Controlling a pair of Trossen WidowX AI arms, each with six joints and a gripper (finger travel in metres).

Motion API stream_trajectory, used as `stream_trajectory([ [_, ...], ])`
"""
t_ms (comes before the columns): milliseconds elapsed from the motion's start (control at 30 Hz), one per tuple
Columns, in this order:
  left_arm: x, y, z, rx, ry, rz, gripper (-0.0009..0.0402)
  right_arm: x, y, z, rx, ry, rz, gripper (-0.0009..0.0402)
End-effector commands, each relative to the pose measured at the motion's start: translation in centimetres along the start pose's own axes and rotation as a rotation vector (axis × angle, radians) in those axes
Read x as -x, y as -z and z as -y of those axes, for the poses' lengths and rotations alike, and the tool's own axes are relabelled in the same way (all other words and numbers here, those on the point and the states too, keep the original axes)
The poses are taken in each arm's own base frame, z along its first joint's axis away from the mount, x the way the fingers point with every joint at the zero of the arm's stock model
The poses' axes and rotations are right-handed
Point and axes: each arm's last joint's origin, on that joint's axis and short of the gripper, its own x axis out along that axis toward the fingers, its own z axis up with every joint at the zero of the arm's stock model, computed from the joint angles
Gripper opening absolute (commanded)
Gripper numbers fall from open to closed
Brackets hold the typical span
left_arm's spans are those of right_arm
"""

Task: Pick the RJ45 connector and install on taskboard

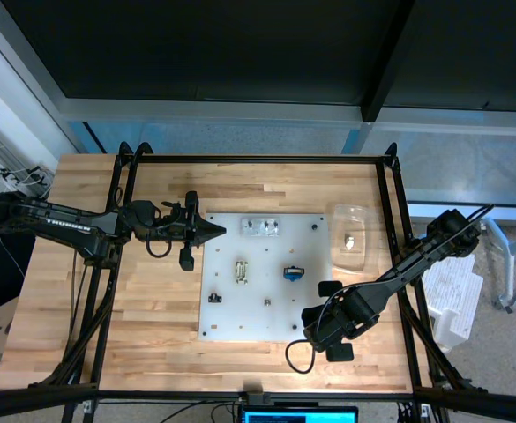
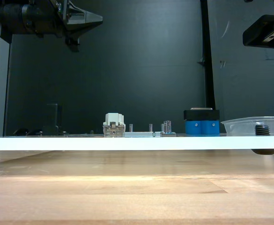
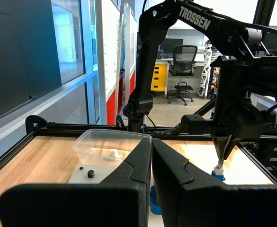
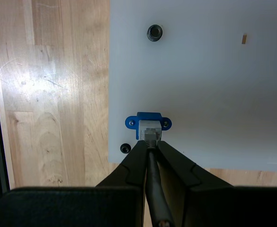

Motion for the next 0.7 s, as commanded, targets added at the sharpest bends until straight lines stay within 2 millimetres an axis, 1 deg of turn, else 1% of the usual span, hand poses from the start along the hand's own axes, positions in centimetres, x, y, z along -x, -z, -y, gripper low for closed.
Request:
stream_trajectory([
  [33,0.0,0.0,0.0,0.0,0.0,0.0,0.0,-0.1,0.0,0.0,-0.008,0.002,-0.006,0.0],
  [200,0.0,0.0,0.0,0.0,0.0,0.001,0.0,0.0,0.1,0.0,-0.008,0.001,-0.002,0.0001],
  [300,0.0,0.0,0.0,0.0,0.0,0.001,0.0,0.1,0.1,0.1,-0.009,-0.001,0.002,0.0009],
  [700,0.0,0.0,0.0,0.0,0.0,0.001,0.0,0.9,0.2,0.2,-0.017,0.004,0.04,0.0092],
])
